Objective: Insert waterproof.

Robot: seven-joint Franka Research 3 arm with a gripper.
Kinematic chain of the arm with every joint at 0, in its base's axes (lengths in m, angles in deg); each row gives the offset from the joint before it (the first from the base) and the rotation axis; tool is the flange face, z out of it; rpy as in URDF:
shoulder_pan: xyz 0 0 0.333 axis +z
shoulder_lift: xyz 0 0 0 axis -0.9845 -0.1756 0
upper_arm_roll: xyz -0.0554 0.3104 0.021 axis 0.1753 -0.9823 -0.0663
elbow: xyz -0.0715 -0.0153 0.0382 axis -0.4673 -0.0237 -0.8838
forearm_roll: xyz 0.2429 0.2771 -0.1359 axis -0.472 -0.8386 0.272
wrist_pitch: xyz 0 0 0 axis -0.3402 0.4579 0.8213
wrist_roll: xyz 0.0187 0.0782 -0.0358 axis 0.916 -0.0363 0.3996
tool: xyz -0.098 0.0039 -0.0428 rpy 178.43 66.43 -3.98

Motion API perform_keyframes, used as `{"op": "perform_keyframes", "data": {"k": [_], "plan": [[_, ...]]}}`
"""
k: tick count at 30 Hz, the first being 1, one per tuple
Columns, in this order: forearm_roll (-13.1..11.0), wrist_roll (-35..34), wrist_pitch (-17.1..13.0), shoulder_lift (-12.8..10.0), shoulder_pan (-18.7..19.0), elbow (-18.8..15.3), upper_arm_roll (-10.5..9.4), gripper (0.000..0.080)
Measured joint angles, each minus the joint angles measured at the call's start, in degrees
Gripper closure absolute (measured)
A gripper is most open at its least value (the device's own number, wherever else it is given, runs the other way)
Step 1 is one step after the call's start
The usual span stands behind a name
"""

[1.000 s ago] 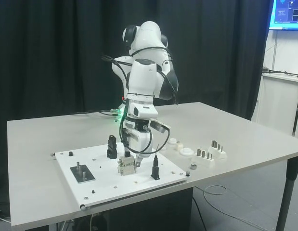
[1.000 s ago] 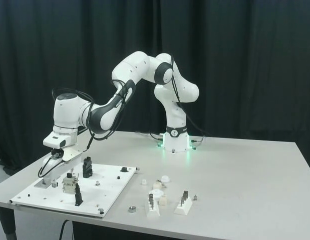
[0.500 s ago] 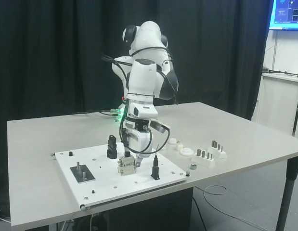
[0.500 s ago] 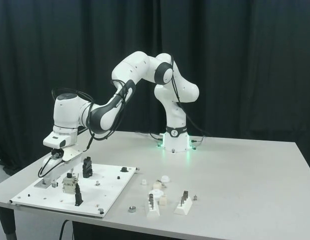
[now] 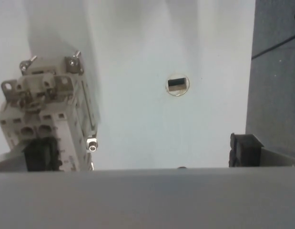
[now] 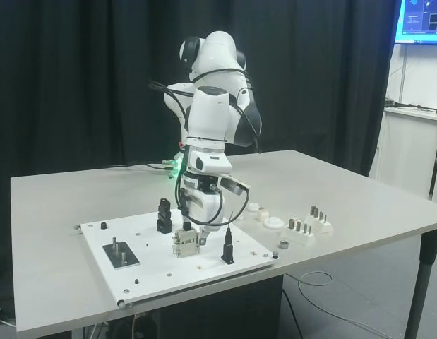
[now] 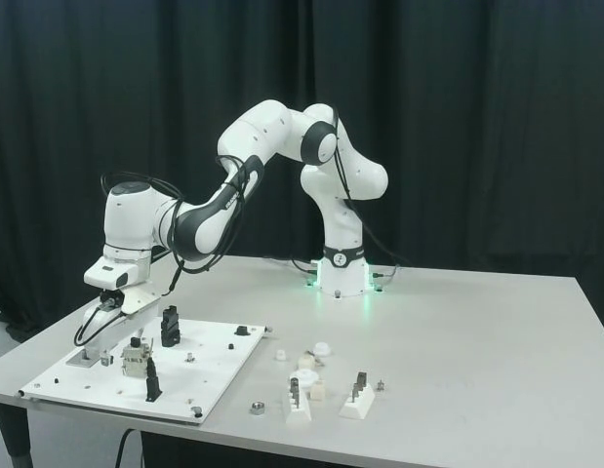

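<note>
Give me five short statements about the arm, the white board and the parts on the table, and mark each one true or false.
1. The gripper hangs directly over the grey connector block on the white board. True.
2. The white board lies at the far end of the grey table, behind the arm's base. False: it lies at the table's front corner, away from the base.
3. A green light glows at the arm's base. True.
4. The two small white pin holders stand on the white board. False: they stand on the table beside it.
5. The arm is folded upright above its base. False: it reaches out and down to the board.
</note>
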Motion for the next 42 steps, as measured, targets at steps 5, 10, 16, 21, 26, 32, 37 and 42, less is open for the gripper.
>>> {"op": "perform_keyframes", "data": {"k": [5,10,16,21,26,32,37,42], "plan": [[-0.02,0.07,0.02,0.0,0.0,0.0,-0.01,0.0003],[-0.03,0.17,0.05,0.01,0.0,0.0,-0.03,0.0003],[-0.04,0.23,0.17,0.04,0.0,0.0,-0.05,0.0003],[-0.41,0.23,0.7,0.17,0.07,0.0,-0.14,0.0003],[-0.65,0.23,0.94,0.21,0.18,0.01,-0.16,0.0003],[-0.65,0.23,1.0,0.22,0.19,0.01,-0.17,0.0003],[-0.65,0.23,1.0,0.22,0.19,0.01,-0.17,0.0003],[-0.65,0.23,1.0,0.21,0.18,0.0,-0.17,0.0003]]}}
